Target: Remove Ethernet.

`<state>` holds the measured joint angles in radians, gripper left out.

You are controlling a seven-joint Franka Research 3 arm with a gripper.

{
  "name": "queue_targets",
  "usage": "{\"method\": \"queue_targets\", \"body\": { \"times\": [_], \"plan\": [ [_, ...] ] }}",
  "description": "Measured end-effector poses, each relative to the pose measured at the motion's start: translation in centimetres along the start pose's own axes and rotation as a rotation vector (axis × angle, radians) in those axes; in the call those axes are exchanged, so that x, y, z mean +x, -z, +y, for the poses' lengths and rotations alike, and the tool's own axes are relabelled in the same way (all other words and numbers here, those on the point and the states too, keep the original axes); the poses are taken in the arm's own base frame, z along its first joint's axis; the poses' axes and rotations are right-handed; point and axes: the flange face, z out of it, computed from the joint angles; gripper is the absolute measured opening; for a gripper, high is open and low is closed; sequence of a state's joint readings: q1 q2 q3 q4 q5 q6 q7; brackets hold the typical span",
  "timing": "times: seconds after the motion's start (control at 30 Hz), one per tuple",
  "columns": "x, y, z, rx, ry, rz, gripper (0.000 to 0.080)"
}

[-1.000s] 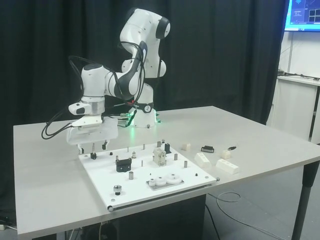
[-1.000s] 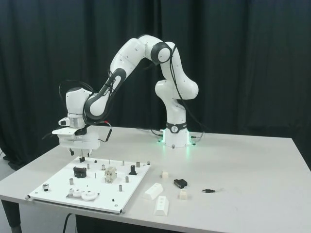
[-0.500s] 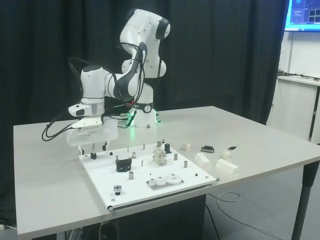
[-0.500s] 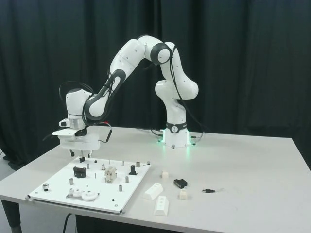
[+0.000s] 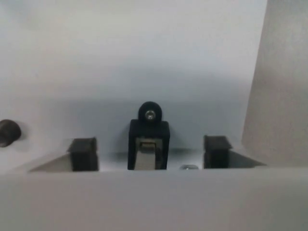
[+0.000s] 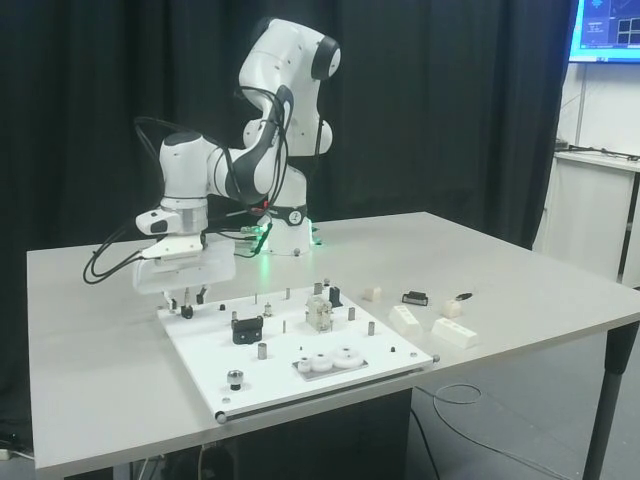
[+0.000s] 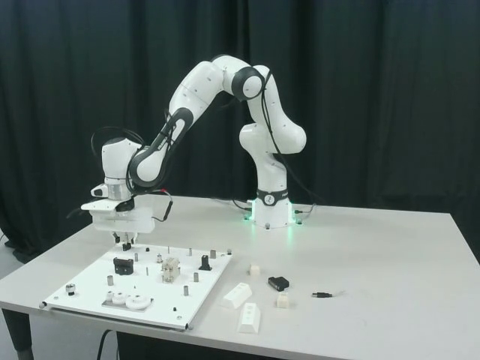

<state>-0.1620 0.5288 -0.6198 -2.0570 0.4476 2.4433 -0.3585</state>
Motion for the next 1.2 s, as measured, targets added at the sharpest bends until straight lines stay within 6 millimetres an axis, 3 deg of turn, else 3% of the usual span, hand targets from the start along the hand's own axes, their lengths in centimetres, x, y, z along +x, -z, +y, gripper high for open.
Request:
{"method": "queue_targets", "body": {
  "times": [0.03,0.17,0.2,0.47,0.5,1.2],
  "plan": [
    [-0.01,-0.04,0.0,0.001,-0.001,0.0,0.0517],
    [-0.04,-0.2,0.02,0.006,-0.01,-0.001,0.0517],
    [-0.05,-0.24,0.02,0.007,-0.012,-0.001,0.0334],
    [0.01,-0.12,0.04,0.011,-0.014,-0.004,0.0334],
    [0.02,-0.11,0.04,0.011,-0.014,-0.004,0.0082],
    [0.24,0.32,0.18,0.019,-0.018,-0.015,0.0081]
  ]
}}
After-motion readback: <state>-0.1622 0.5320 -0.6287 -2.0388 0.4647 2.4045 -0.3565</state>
